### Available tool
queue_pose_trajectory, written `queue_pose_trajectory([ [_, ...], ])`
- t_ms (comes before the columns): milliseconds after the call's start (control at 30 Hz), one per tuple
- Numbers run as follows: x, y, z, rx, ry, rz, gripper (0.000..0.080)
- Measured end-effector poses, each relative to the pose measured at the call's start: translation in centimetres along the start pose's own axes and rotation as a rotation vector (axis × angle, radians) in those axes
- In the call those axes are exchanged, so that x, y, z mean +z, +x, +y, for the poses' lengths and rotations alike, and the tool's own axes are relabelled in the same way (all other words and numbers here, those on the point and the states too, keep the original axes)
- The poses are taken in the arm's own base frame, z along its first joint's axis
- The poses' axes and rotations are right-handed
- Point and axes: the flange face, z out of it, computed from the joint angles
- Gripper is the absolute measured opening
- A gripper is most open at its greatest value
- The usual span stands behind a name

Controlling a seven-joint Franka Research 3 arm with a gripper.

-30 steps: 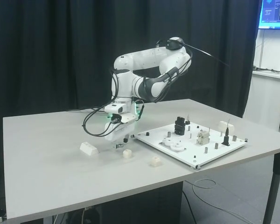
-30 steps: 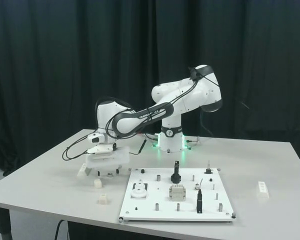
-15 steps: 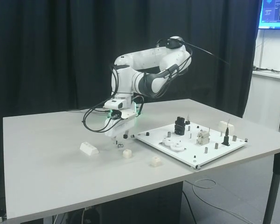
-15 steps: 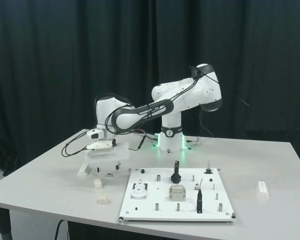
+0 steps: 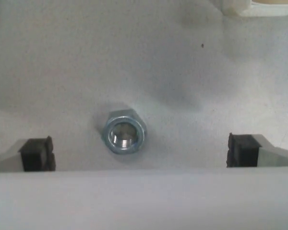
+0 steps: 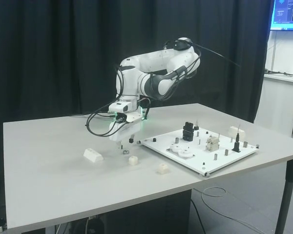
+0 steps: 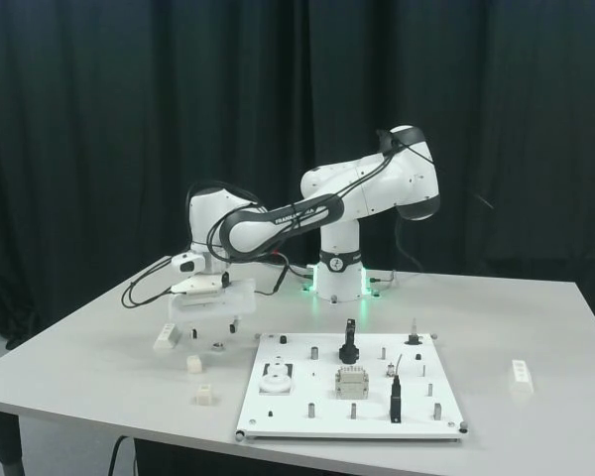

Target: Remove D-SUB.

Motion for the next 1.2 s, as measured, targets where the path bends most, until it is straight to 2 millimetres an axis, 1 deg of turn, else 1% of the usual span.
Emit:
queue_pose_trajectory([
  [633, -0.6, 0.1, -0.5, -0.012, 0.001, -0.008, 0.08],
  [933, -1.2, 0.2, -0.4, 0.024, -0.005, 0.001, 0.08],
  [1033, -1.6, 0.4, -0.7, 0.046, 0.002, 0.006, 0.08],
  [1200, -2.6, 0.6, -1.7, 0.069, 0.037, 0.012, 0.08],
])
